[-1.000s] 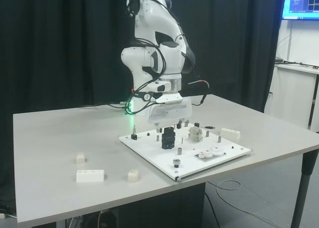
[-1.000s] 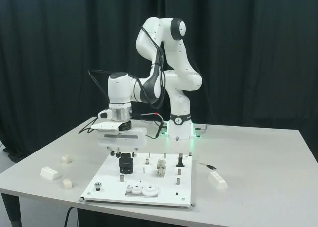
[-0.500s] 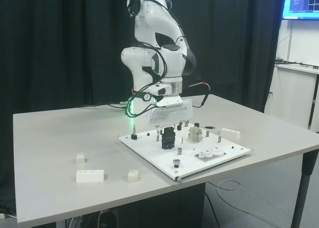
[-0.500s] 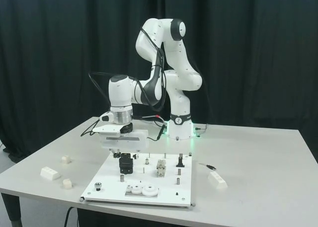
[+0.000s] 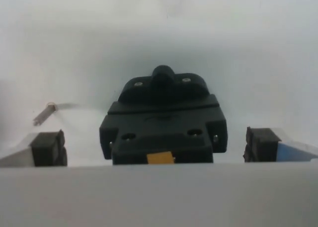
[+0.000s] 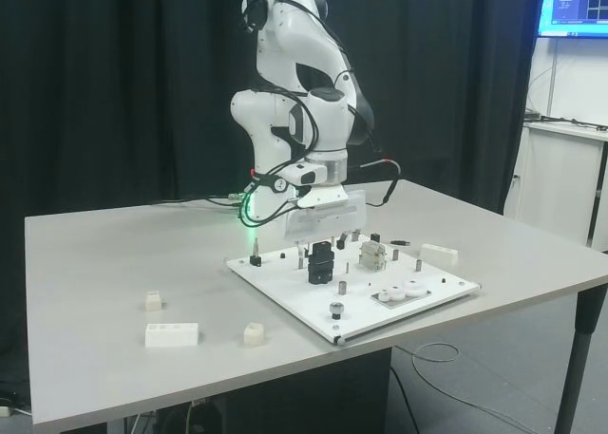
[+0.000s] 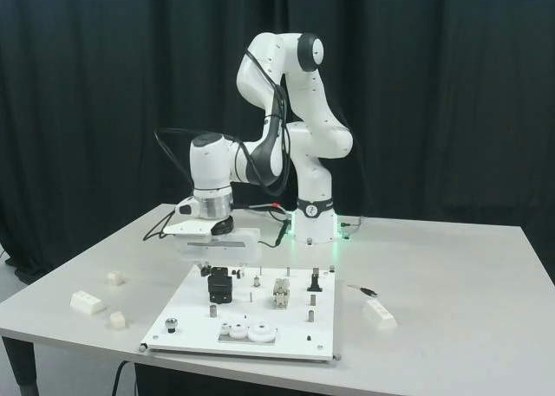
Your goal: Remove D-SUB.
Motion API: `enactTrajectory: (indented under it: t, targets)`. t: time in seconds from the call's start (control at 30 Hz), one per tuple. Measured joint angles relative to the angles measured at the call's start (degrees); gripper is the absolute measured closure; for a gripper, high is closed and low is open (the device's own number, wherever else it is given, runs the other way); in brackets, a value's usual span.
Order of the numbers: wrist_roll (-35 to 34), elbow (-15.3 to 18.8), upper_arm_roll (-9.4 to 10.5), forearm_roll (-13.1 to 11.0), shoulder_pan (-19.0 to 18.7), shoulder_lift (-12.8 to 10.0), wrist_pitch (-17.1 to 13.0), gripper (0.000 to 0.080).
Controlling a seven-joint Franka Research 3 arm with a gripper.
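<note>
The D-SUB connector (image 5: 164,120) is a black plug standing upright on the white board (image 6: 285,273). It shows in both room views, D-SUB (image 6: 320,263) and D-SUB (image 7: 220,285). My gripper (image 5: 154,148) is open and hovers just above it, one black fingertip (image 5: 47,148) on each side and apart from the plug. In the room views the gripper (image 6: 323,237) hangs under the white hand, over the board's left half, gripper (image 7: 216,264).
On the board (image 7: 182,327) stand white gears (image 7: 245,331), a grey block (image 7: 279,292) and several short pegs. Three white blocks (image 6: 172,334) lie on the table left of the board. A white piece (image 7: 379,313) lies to its right. Cables trail behind the arm's base.
The wrist has turned and shifted slightly over the board. The hand stays above the black plug, which has not moved.
</note>
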State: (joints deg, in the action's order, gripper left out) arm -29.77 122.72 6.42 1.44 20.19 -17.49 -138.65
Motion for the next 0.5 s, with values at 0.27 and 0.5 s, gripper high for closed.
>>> enactTrajectory:
  t: [0.27,0.5]
  targets:
    - [-1.0,0.0,0.0,0.0,-0.3,-0.1,0.7,0.0003]
    - [-1.8,0.0,0.0,0.0,-0.4,-0.3,0.8,0.0003]
